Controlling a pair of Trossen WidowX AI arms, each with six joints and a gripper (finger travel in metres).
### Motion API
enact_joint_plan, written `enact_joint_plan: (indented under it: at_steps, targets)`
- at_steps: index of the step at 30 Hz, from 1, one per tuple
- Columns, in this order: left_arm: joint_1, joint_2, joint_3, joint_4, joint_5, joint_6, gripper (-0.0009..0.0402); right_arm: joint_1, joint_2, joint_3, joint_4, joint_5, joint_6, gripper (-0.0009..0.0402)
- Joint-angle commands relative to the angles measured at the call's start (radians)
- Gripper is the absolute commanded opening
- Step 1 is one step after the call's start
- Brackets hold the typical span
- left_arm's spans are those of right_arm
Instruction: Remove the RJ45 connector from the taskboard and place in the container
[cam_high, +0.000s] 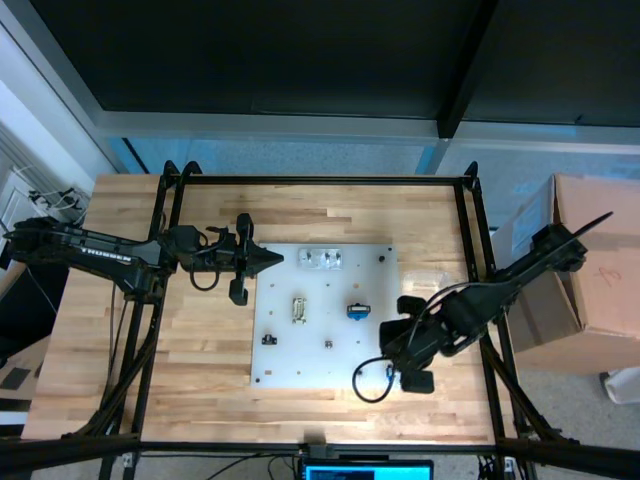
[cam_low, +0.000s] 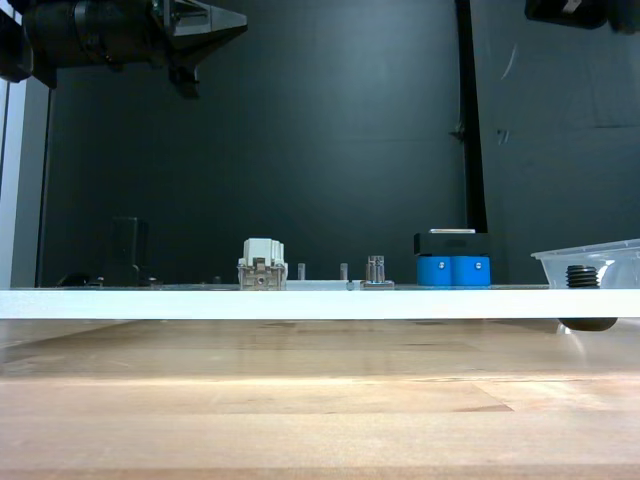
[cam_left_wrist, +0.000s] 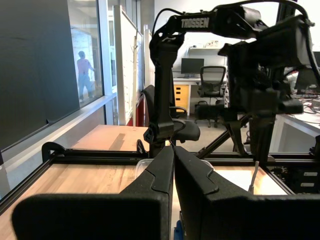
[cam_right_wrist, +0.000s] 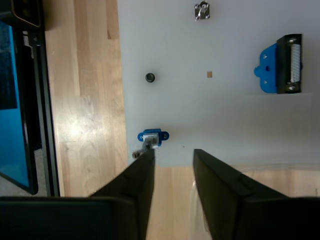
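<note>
We are seeing the connector (cam_right_wrist: 149, 144) only in the right wrist view, sitting in its blue mount (cam_right_wrist: 161, 135) at the board's (cam_right_wrist: 200, 115) near right corner. The right claw (cam_right_wrist: 172, 154) is hanging spread and empty just beside it. The left claw (cam_high: 268, 258) is hovering clenched high over the board's left edge.

1. I see the left hand (cam_left_wrist: 173, 150) filling the foreground, both fingers (cam_left_wrist: 150, 185) pressed flat together.
2. Facing me, the right arm (cam_left_wrist: 200, 22), TROSSEN lettering on it, arcs overhead. The right hand (cam_left_wrist: 261, 145) hangs from it, pointing down over the wooden surface (cam_left_wrist: 90, 180).
3. A black frame rail (cam_left_wrist: 100, 156) crosses behind. The rim of the clear container (cam_left_wrist: 142, 162) shows just past my fingers.
4. Office chairs (cam_left_wrist: 210, 80) stand far back.
</note>
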Motion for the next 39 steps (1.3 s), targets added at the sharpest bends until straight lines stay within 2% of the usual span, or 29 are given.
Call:
enact_joint_plan:
  at_steps: [1, 11, 16, 23, 39]
  targets:
    - [0.0, 0.0, 0.0, 0.0, 0.0, 0.0, 0.0, 0.002, 0.04, 0.003, 0.002, -0.001, 0.006, 0.0148]
    - [0.0, 0.0, 0.0, 0.0, 0.0, 0.0, 0.0, 0.005, 0.122, 0.003, 0.044, -0.008, 0.052, 0.0234]
    - [0.0, 0.0, 0.0, 0.0, 0.0, 0.0, 0.0, 0.007, 0.158, 0.003, 0.067, -0.015, 0.062, 0.0258]
    - [0.0, 0.0, 0.0, 0.0, 0.0, 0.0, 0.0, 0.011, 0.208, 0.003, 0.089, -0.035, 0.075, 0.0261]
    - [0.0, 0.0, 0.0, 0.0, 0.0, 0.0, 0.0, 0.019, 0.32, 0.002, 0.172, -0.037, 0.075, 0.0259]
